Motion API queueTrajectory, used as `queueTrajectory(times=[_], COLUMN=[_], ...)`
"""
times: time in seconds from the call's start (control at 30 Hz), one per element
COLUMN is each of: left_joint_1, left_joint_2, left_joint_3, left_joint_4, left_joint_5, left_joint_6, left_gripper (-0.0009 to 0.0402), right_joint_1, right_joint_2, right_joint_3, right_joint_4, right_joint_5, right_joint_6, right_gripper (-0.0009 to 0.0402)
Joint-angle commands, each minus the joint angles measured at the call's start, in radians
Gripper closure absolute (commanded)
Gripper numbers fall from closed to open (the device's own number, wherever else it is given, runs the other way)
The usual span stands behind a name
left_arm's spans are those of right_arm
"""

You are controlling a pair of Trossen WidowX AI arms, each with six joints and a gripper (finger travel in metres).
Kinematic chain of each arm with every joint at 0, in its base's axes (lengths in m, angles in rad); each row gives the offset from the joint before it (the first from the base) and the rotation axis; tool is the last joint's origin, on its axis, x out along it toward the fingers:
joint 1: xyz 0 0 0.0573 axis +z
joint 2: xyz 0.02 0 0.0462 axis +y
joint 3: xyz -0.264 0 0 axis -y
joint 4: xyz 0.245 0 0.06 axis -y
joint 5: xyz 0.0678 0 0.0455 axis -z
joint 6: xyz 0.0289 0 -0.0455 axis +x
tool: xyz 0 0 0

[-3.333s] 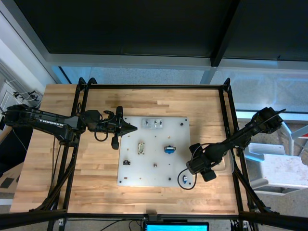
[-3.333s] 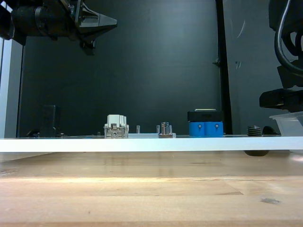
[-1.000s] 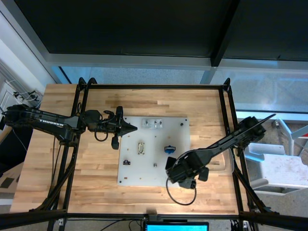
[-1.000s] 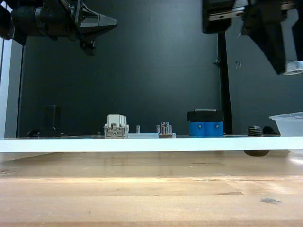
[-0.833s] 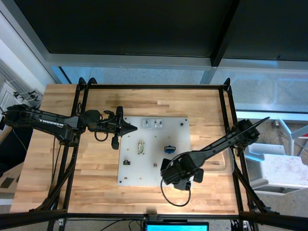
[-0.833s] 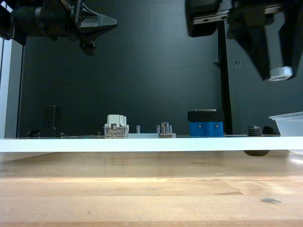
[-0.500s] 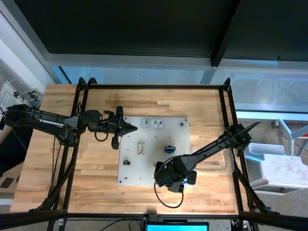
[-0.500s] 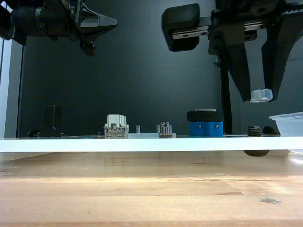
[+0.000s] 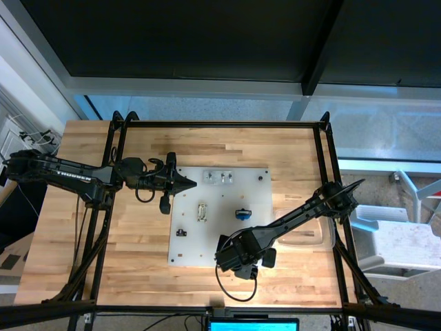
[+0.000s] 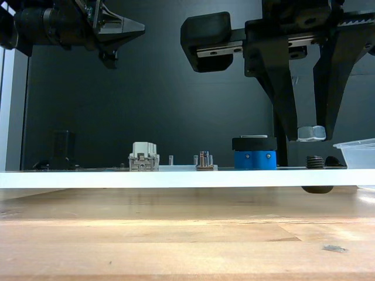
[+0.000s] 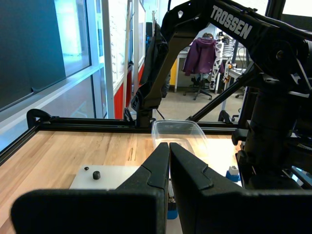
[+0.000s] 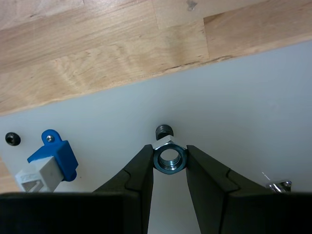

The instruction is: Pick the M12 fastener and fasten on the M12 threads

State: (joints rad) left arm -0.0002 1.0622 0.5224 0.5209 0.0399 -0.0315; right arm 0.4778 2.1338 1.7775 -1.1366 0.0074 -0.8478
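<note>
Your right gripper [image 10: 310,137] hangs low over the near right part of the white board [image 9: 189,200], fingers pointing straight down. They are drawn in narrow and pinch the small silver nut [image 12: 169,160] from two opposite sides, right at the tips. The right wrist view looks straight through the nut's hole, so it is held flat, its opening facing the board.

The nut is not on its stud [image 10: 315,161]. From the low view, the short black stud stands bare with its ribs showing, and the nut hovers above it and a touch to its left, with clear air between them. In the right wrist view the stud shows just beside the nut, near it but apart. In the high view the arm hides both nut and stud.

The clear tray [image 10: 354,153] sits off the board's right edge on the wooden table [image 9: 138,262] — the gripper is not over it. A blue block [image 10: 254,158] stands on the board to the left of the stud, near it but not touching.

Your left gripper [image 11: 169,146] is parked high over the board's far left edge, pointing inward — its two fingers lie pressed together with nothing between them.
</note>
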Motion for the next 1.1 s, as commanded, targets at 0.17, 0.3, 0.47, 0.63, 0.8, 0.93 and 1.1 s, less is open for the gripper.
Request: queueTrajectory(times=[0.17, 0.3, 0.47, 0.63, 0.8, 0.93, 1.1], left_joint_1=[0.0, 0.0, 0.0, 0.0, 0.0, 0.0, 0.0], left_joint_2=[0.0, 0.0, 0.0, 0.0, 0.0, 0.0, 0.0], left_joint_3=[0.0, 0.0, 0.0, 0.0, 0.0, 0.0, 0.0], left_joint_4=[0.0, 0.0, 0.0, 0.0, 0.0, 0.0, 0.0], left_joint_5=[0.0, 0.0, 0.0, 0.0, 0.0, 0.0, 0.0], left_joint_6=[0.0, 0.0, 0.0, 0.0, 0.0, 0.0, 0.0], left_gripper=[0.0393, 0.0393, 0.0393, 0.0393, 0.0393, 0.0393, 0.0393], right_joint_1=[0.003, 0.003, 0.005, 0.005, 0.007, 0.007, 0.007], right_joint_2=[0.006, 0.006, 0.006, 0.006, 0.006, 0.006, 0.006], right_joint_3=[-0.003, -0.011, -0.038, -0.048, -0.058, -0.071, -0.083], right_joint_4=[0.005, 0.012, 0.045, 0.058, 0.063, 0.079, 0.087], right_joint_5=[0.0, 0.0, 0.0, 0.0, 0.0, 0.0, 0.0], right_joint_6=[0.001, 0.001, 0.001, 0.001, 0.001, 0.001, 0.004], right_gripper=[0.0392, 0.0392, 0.0392, 0.0392, 0.0392, 0.0391, 0.0391])
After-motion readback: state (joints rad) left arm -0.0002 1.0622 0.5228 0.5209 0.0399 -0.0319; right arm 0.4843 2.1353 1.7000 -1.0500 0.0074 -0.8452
